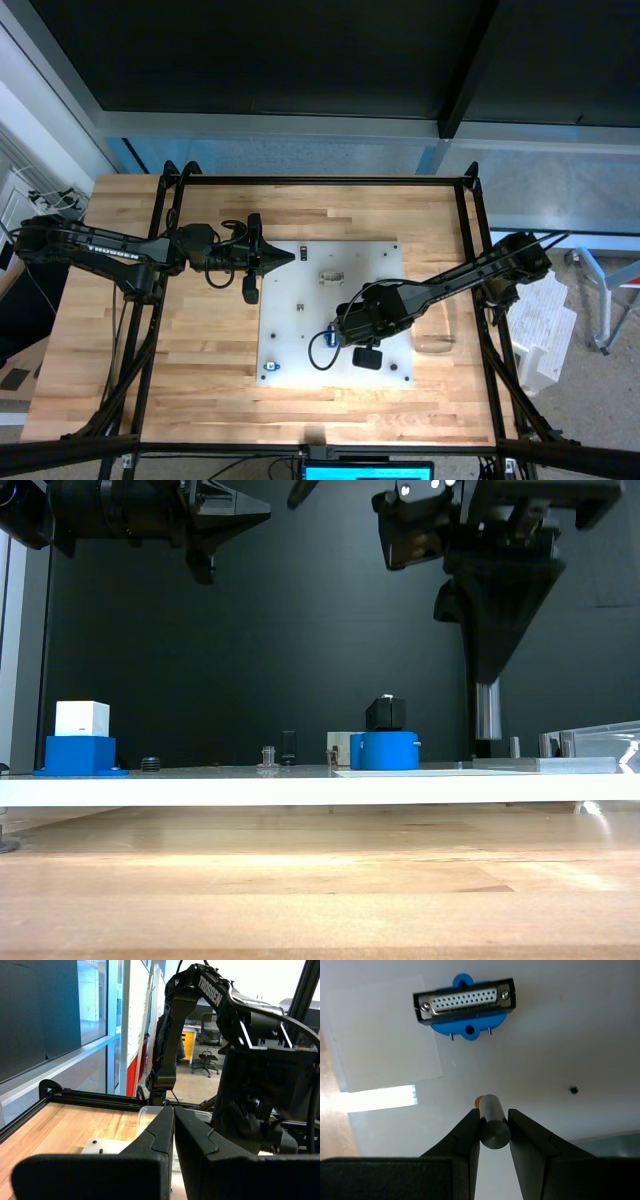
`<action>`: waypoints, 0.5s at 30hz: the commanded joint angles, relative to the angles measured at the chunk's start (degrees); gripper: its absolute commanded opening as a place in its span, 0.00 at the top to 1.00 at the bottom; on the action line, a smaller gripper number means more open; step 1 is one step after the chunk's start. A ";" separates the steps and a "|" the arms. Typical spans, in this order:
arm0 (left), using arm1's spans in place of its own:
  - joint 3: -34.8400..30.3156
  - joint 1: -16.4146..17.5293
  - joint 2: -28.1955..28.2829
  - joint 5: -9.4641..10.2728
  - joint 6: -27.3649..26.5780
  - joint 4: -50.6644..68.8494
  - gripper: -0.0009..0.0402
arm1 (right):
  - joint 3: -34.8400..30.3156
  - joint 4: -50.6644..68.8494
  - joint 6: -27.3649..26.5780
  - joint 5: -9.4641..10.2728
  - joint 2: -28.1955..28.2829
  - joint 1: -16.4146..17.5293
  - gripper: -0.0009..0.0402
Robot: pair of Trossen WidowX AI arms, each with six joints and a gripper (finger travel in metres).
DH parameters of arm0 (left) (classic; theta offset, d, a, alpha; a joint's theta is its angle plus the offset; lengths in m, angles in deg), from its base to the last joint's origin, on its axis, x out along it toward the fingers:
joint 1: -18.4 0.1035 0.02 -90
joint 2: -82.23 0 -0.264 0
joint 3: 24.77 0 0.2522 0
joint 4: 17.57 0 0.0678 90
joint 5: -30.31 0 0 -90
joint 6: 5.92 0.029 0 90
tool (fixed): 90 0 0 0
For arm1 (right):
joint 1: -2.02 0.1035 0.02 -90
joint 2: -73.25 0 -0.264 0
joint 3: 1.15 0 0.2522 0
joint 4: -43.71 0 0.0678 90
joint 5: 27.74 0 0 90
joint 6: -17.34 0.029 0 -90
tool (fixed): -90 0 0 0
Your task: Pick the 16mm cylinder and install on the taskboard
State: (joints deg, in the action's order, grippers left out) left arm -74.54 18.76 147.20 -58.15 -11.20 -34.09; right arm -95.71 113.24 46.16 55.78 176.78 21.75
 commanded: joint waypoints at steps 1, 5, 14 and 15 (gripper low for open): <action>0.00 0.02 0.02 0.00 0.02 0.00 0.98 | 0.09 -0.15 0.11 0.02 0.72 0.07 0.98; 0.00 0.02 0.02 0.00 0.02 0.00 0.98 | 0.09 -0.35 0.11 0.04 1.44 0.13 0.98; 0.00 0.02 0.02 0.00 0.02 0.00 0.98 | 0.52 -1.16 0.35 0.04 2.01 0.20 0.98; 0.00 0.00 0.02 0.00 0.02 0.00 0.98 | 0.74 -1.29 0.42 0.04 2.01 0.20 0.98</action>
